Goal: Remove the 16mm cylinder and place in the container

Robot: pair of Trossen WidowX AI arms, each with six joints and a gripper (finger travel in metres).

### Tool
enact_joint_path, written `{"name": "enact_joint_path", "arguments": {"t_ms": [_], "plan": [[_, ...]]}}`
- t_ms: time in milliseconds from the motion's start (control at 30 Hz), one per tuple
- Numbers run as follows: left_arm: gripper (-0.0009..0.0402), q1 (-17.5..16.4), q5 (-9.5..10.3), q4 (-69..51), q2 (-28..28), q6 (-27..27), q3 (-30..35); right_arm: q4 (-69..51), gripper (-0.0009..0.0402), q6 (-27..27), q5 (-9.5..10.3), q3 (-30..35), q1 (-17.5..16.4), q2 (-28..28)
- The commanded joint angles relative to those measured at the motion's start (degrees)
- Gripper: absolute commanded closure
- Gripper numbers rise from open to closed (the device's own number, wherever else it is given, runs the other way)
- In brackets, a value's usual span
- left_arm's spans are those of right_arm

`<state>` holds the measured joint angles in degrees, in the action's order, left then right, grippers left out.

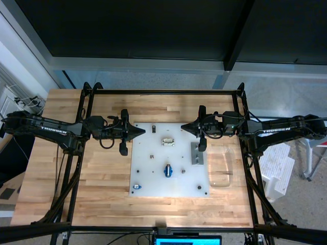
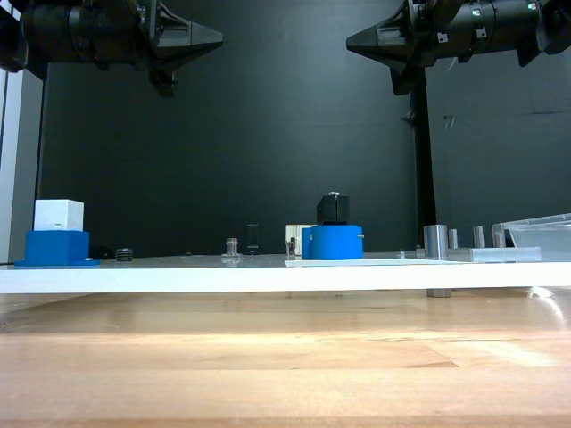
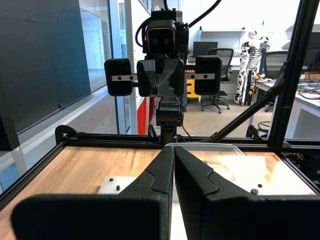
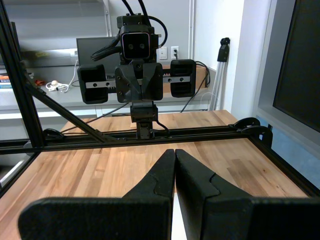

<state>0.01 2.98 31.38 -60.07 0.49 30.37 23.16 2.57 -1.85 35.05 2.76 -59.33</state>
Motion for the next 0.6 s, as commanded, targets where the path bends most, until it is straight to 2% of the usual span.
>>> {"name": "enact_joint_path", "arguments": {"t_ms": [33,500,533,600], "plan": [[0.0393,0.0,0.02,0.02,-0.02,0.02,0.0,0.0,0.0393,0.02,0.0,0.0,-0.09,0.0],[0.0393,-0.02,0.0,0.02,-0.02,0.02,0.0,0.0,0.0393,-0.02,0.0,0.02,-0.15,0.0],[0.0393,0.0,0.02,0.02,-0.02,0.02,0.0,-0.2,0.0393,0.07,0.22,0.02,-0.17,0.04],[0.0393,-0.02,0.02,0.02,-0.02,0.02,0.0,-0.85,0.0393,0.83,1.88,0.04,-0.2,0.37]]}}
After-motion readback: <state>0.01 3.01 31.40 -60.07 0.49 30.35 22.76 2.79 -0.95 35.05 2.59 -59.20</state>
